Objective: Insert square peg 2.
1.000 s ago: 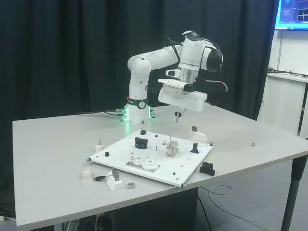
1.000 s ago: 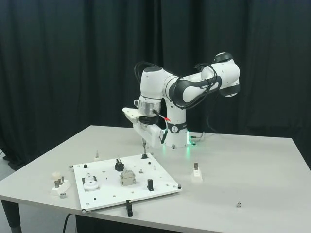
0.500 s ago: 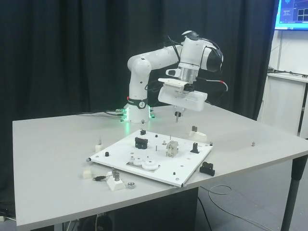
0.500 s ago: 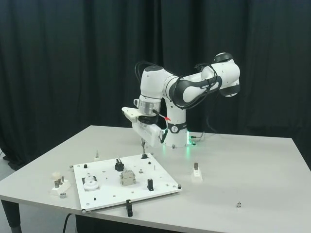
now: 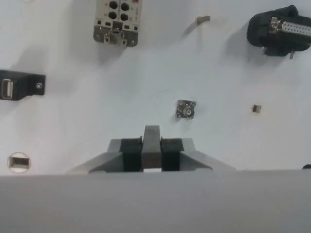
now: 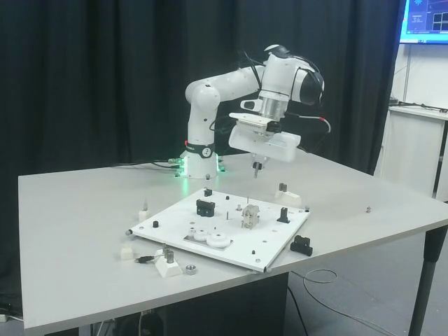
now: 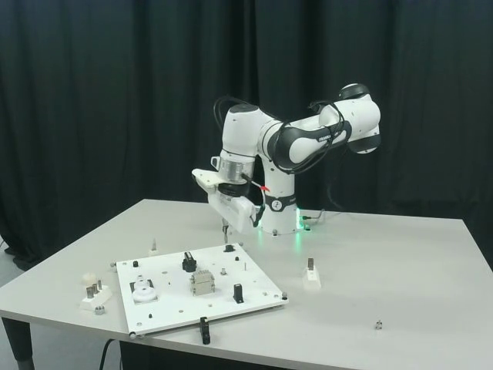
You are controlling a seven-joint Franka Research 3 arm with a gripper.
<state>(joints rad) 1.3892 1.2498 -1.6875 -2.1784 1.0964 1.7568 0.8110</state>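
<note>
While the white Franka arm [image 6: 231, 84] is hanging over the far edge of the white square task board [image 6: 231, 241], I am reading its two-finger gripper [image 5: 151, 156] as closed narrowly on a slim grey square-section metal peg [image 5: 151, 145]. In the wrist view the black finger pads [image 5: 131, 154] are pressing against both sides of the peg, and its end is sticking out past them. In both room views the peg is showing as a thin stub below the gripper [image 6: 256, 168], held in the air clear of the board.

Under the gripper, the wrist view is showing the board's white surface [image 5: 146, 73]. A small grey square socket with a round centre [image 5: 186, 109] is sitting close to the peg tip. A tiny square stub [image 5: 256, 108] is lying apart from it, nearer the black D-sub connector block [image 5: 279, 30]. A grey multi-pin rectangular connector [image 5: 116, 22] and a black USB socket block [image 5: 19, 86] are also in view, and a small square recess inside a round ring [image 5: 18, 162] is sitting near the picture's edge.

In the first room view I am seeing the board resting on the grey table [image 6: 70, 210], with a white gear-like disc [image 6: 218, 241] near its near edge. A white block carrying metal pegs [image 6: 166, 264] is standing on the table off the board's near left corner. A black clip-like part [image 6: 302, 244] is sitting just off the board's right corner.
</note>
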